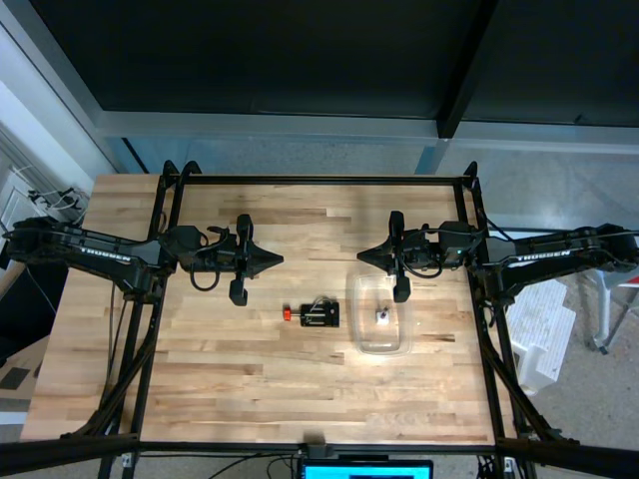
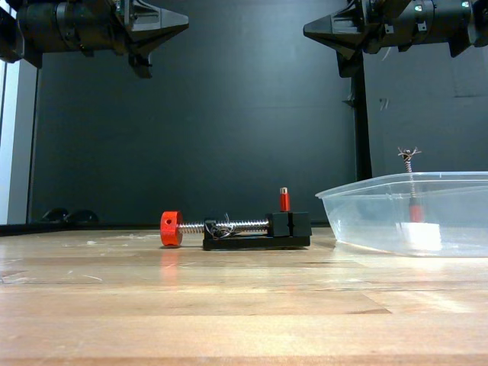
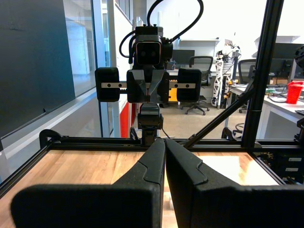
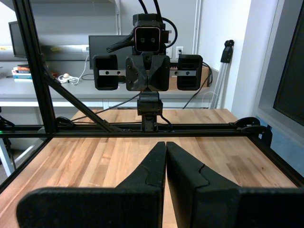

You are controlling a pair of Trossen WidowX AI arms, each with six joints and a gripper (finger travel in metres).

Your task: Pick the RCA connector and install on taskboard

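Left gripper [image 1: 278, 260], right gripper [image 1: 361, 254] (jaws together) hover apart — taskboard [image 1: 319, 315] below.

RCA connector [image 1: 382, 316] in tray [image 1: 361, 345], right of taskboard [image 1: 321, 315].

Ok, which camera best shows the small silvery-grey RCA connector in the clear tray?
The low view: the small silvery-grey RCA connector shows side-on through the clear plastic tray wall. The high view gives only a speck; neither wrist view shows it. The left claw and right claw hang shut above the wooden table.
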